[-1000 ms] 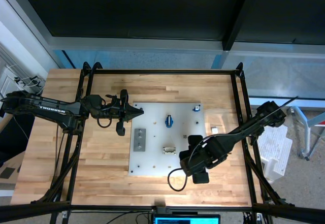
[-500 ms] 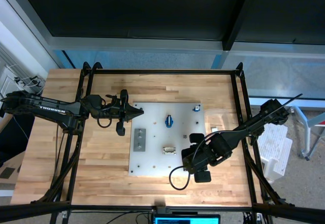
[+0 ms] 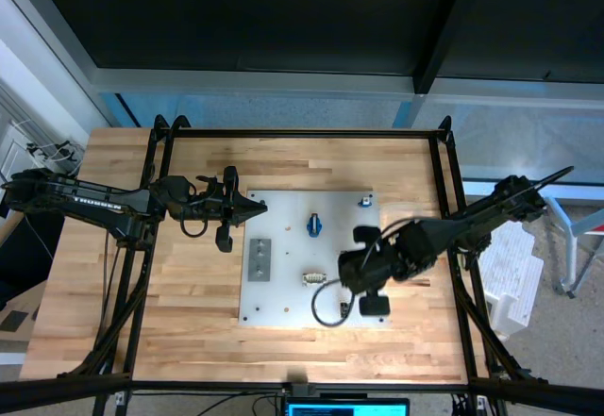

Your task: Pick the USB connector and install on taskboard

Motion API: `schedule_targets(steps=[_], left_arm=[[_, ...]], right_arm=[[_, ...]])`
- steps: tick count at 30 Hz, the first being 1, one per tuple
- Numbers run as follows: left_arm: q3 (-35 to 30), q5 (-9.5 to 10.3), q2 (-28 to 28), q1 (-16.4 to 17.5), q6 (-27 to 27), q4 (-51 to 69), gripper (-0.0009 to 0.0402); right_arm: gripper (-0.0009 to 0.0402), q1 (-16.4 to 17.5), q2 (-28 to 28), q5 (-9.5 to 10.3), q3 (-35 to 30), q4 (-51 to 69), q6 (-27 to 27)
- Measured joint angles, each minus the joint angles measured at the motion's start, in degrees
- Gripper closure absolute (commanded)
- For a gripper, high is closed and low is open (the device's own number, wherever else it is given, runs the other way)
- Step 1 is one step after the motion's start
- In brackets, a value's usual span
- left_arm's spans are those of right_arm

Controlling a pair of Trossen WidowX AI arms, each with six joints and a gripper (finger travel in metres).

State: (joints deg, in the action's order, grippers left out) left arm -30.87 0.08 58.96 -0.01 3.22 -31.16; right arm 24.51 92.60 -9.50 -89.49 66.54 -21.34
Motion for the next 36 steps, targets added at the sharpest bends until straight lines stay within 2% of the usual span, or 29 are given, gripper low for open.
schedule_targets(steps=[5,19,23,28,32,36], left_arm=[[0.00,-0.02,0.00,0.00,0.00,-0.02,0.0393],[0.00,0.00,-0.02,0.00,0.02,0.00,0.0393],[0.00,-0.02,-0.02,0.00,0.02,0.00,0.0393],[0.00,0.00,0.00,0.00,0.02,0.00,0.0393],[0.00,-0.02,0.00,0.00,0.02,0.00,0.0393],[0.00,-0.02,-0.02,0.00,0.02,0.00,0.0393]], right_arm=[[0.0393,-3.85,-4.20,-0.09,3.96,-4.63,3.04],[0.0393,-16.44,-19.37,0.57,24.33,-32.87,12.98],[0.0393,-19.63,-23.08,3.15,29.46,-42.05,14.99],[0.0393,-22.91,-26.51,3.85,34.51,-52.54,16.94],[0.0393,-25.49,-28.06,7.72,38.23,-61.33,17.59],[0.0393,-27.06,-29.05,9.33,41.48,-68.96,17.46]])
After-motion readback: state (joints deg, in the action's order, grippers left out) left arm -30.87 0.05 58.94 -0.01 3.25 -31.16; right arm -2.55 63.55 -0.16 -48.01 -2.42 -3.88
